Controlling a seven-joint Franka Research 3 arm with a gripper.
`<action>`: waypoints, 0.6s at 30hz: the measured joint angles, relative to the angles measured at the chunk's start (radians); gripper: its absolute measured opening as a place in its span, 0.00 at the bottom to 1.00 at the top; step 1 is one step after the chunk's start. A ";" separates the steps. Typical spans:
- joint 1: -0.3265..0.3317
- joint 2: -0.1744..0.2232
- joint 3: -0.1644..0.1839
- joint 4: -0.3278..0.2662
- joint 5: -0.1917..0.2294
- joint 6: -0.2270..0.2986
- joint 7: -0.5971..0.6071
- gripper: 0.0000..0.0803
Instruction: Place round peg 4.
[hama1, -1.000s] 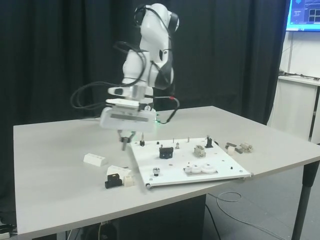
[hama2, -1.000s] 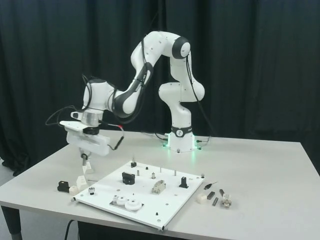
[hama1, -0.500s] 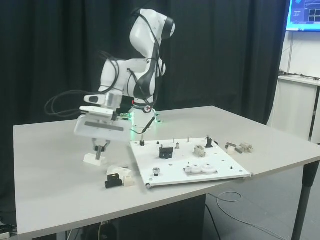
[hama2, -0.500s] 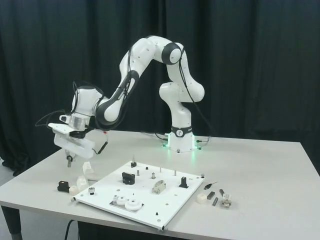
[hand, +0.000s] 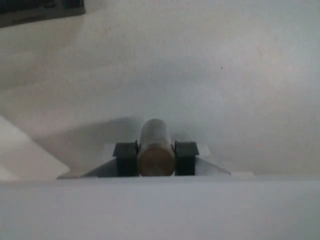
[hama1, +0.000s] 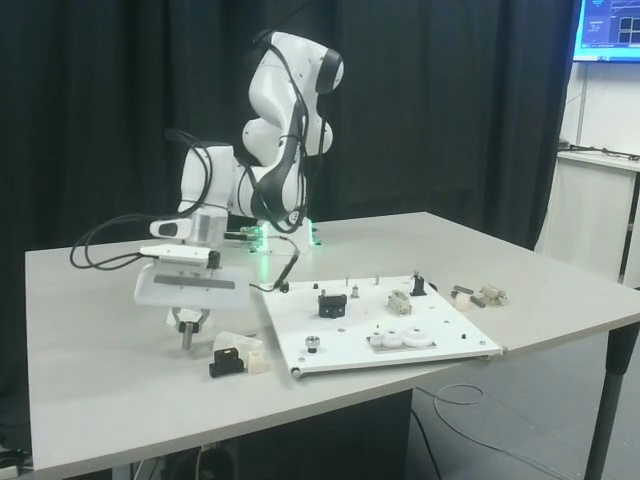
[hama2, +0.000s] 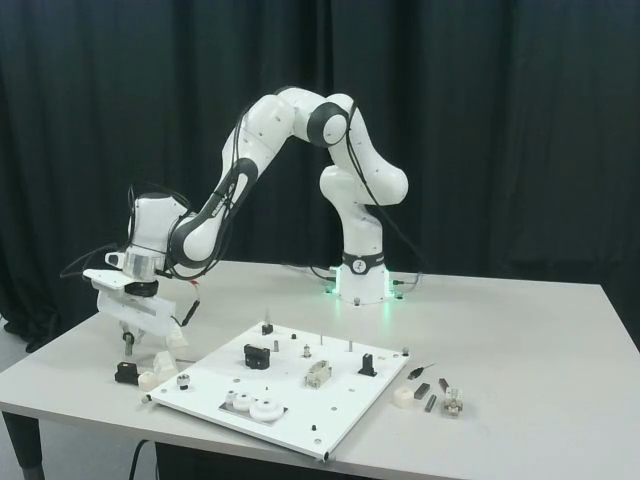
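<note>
The arm has swung further away from the white board and lowered, so the fingers, closed on round peg 4, now hold it upright just above the desk beside the black block

From my wrist view, round peg 4 hides its lower length; small parts on the white board are unreadable.
</note>
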 joint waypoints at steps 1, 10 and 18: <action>-0.004 0.004 0.004 0.006 0.002 -0.004 -0.001 0.19; -0.021 0.031 0.014 0.045 0.019 -0.041 -0.014 0.19; -0.025 0.037 0.014 0.060 0.020 -0.061 -0.020 0.19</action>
